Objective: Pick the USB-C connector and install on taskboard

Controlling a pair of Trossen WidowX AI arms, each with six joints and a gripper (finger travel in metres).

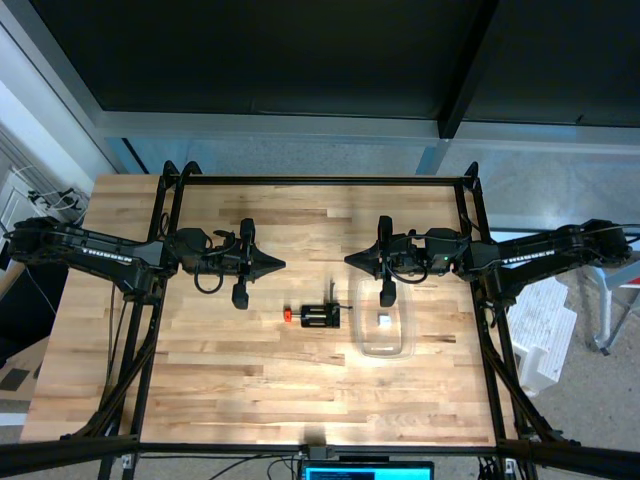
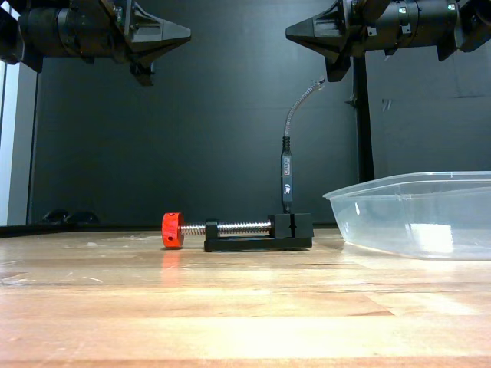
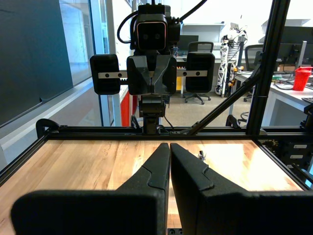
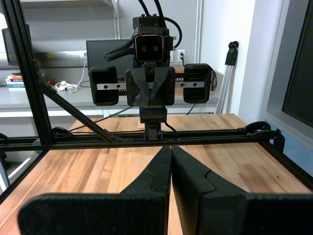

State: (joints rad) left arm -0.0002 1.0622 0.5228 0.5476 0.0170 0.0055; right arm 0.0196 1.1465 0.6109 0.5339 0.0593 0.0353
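The taskboard (image 1: 320,316) is a small black block with a red-orange knob (image 2: 173,230), lying at the table's middle. The USB-C connector (image 2: 286,180) stands upright in the block's right end (image 2: 291,228), its silvery cable curving up and ending free. From above it shows only as a thin line (image 1: 334,298). My left gripper (image 1: 283,265) hangs shut and empty above the table, left of and behind the block. My right gripper (image 1: 347,262) hangs shut and empty facing it, tip to tip with a gap between. Neither touches the connector or the taskboard.
A clear plastic tray (image 1: 362,322) sits just right of the taskboard with a small white cube (image 1: 384,319) in it. In the low view the tray (image 2: 414,215) fills the right side. A black frame (image 1: 320,181) rims the table.
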